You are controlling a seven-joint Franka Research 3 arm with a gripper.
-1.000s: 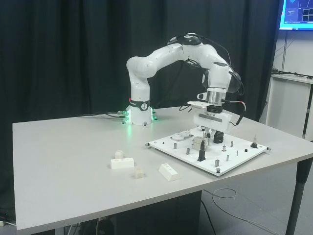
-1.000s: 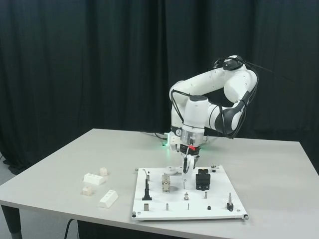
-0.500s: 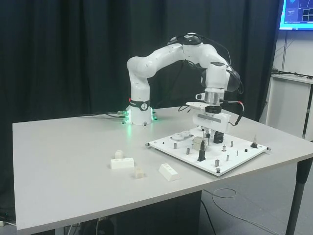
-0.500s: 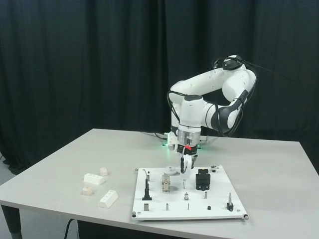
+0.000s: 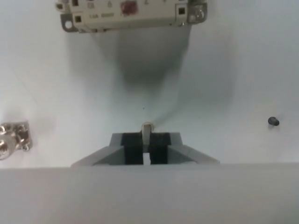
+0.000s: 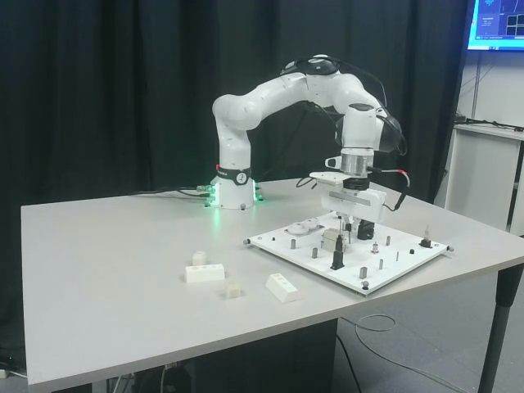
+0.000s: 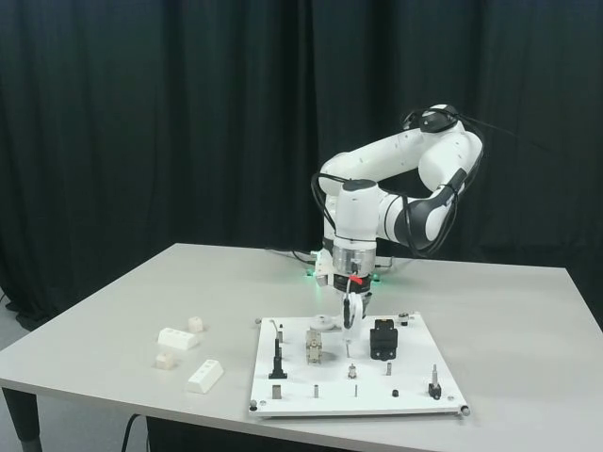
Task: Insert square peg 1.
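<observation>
A white robot arm (image 7: 396,179) stands bolted to a grey desk (image 6: 106,270) in front of a black curtain, with a green light at its base (image 6: 214,195). The arm reaches over a white board (image 7: 358,391) that lies flat near the desk's front edge. The gripper (image 7: 349,322) points straight down above the middle of the board. In the wrist view, the gripper (image 5: 146,156) has its jaws closed on a thin, pale square peg (image 5: 147,135), which hangs upright between the two black fingertip pads (image 5: 132,149). The peg's lower end is above bare white board, apart from the fixtures around it.

On the board, a pale socket-like block (image 5: 128,14) sits near the peg, and a black block (image 7: 382,339) stands just beside the gripper. A small metal fitting (image 5: 13,140) and a small black screw head (image 5: 274,122) also show in the wrist view. Several short upright pegs and posts (image 7: 355,388) stand along the board's near edge.

Well apart from the board, three small white blocks (image 7: 177,338) lie on the desk.
</observation>
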